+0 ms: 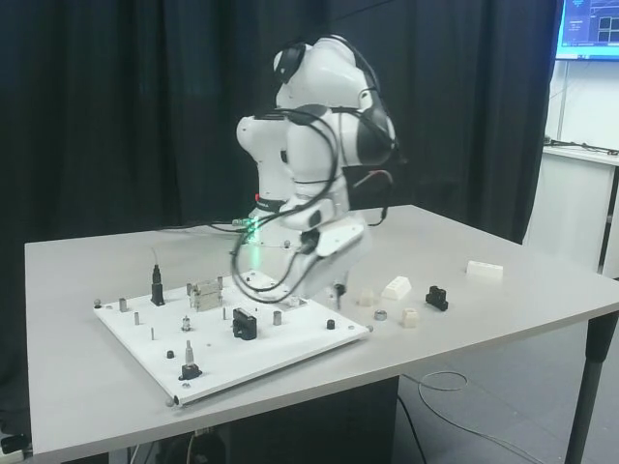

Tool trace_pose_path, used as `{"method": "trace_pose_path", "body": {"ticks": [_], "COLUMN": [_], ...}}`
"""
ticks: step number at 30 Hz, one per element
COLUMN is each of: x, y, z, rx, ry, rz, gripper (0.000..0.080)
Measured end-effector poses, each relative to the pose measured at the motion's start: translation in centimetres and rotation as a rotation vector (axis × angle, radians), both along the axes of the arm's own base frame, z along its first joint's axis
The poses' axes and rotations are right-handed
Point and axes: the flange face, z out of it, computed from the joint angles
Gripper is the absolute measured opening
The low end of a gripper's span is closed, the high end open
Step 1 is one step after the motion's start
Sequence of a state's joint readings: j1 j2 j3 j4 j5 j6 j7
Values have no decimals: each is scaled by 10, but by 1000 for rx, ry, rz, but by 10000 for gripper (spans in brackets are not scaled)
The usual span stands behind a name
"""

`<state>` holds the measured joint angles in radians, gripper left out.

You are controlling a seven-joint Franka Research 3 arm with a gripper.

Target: Place square peg 2.

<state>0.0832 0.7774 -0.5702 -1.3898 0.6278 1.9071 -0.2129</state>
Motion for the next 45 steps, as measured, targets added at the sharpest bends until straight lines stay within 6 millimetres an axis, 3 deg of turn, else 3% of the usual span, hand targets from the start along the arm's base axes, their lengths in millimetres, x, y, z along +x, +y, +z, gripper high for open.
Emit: {"method": "trace_pose_path", "body": {"ticks": [17,33,45], "x": [-11,-42,-66], "y": [125,236,312], "z": [-7,-29,-19], "rx": [11,-24,-80], "ry": [115,128,132], "rz": [23,8,-7], "gripper": [65,65,65]}}
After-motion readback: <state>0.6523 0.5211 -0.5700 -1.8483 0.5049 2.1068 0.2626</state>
